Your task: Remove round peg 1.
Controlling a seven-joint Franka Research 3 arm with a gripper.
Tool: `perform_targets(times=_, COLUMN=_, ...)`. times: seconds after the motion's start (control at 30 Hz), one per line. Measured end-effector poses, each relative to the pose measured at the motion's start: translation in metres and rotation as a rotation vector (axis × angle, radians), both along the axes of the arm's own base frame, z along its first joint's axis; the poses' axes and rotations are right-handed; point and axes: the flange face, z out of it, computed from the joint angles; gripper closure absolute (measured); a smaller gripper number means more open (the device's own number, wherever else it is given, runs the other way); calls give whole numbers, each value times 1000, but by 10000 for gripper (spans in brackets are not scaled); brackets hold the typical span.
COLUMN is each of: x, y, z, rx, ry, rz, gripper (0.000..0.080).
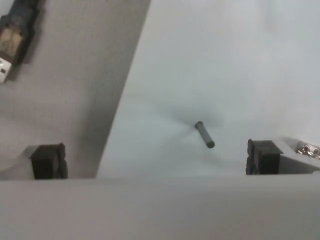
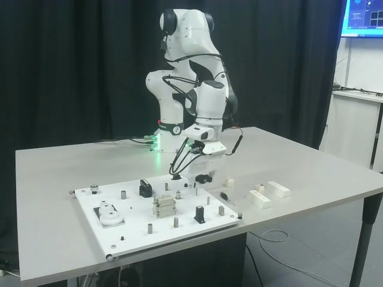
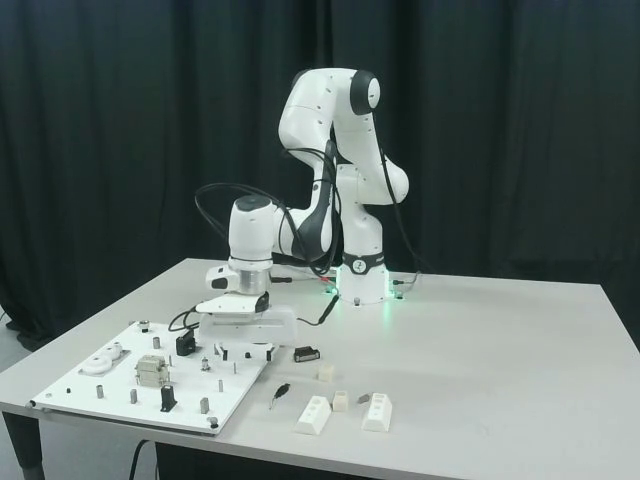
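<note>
Wrist view: spread tool [image 1: 155,160] over the peg [image 1: 204,135] beside board edge [image 1: 120,100].

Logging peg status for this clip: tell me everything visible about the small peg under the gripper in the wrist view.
The peg is a short, slim grey cylinder, smooth and apparently metal, standing out of the white board. It appears slanted in the wrist view, one round end facing the camera. It stands between the open gripper fingers, nearer one black pad, and touches neither. Nothing but the board touches it. In the room views I cannot pick it out.
</note>
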Motion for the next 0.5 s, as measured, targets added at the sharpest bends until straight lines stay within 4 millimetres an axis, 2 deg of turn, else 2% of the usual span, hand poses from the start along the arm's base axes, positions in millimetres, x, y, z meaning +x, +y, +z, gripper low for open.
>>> perform_targets(times=0.5, x=-2, y=-7, z=-6, rx=-4, ry=29, rz=99, gripper=3)
